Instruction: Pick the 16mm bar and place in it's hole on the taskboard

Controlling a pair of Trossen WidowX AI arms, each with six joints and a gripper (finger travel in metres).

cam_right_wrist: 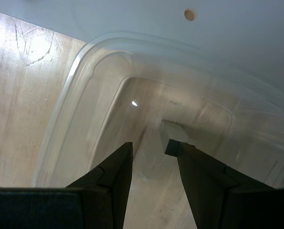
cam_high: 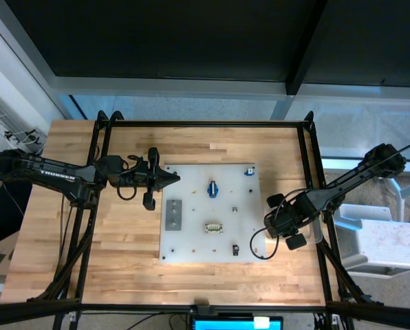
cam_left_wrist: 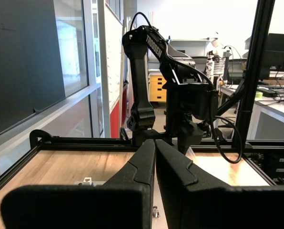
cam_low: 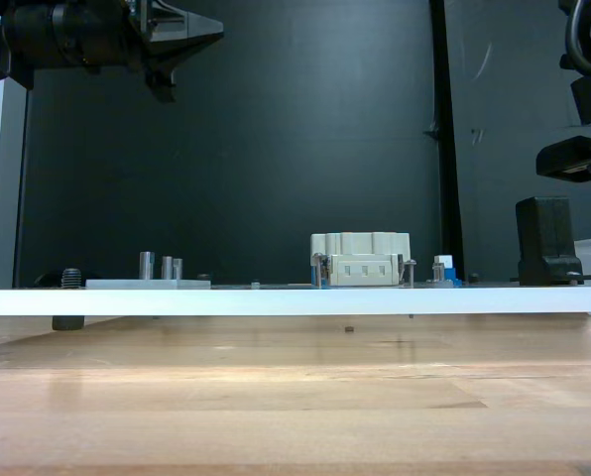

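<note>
Over the clear tray (cam_right_wrist: 92, 52) beside the taskboard's (cam_high: 191, 240) right edge, we have the right gripper (cam_right_wrist: 150, 144) pointing down, fingers apart and holding nothing. Just off one fingertip, inside the tray, sits a pale grey shape (cam_right_wrist: 174, 130). It is possibly the 16mm bar, but we cannot tell, nor which way its long axis runs. If that's it, we judge the right arm far nearer, needing only a small sideways shift to straddle it. Across the board, the left gripper (cam_high: 170, 177) hovers high near the far left corner, fingers pressed together, empty. Two short pegs (cam_low: 147, 266) stand upright on the grey block (cam_high: 173, 214) over on that side.
</note>
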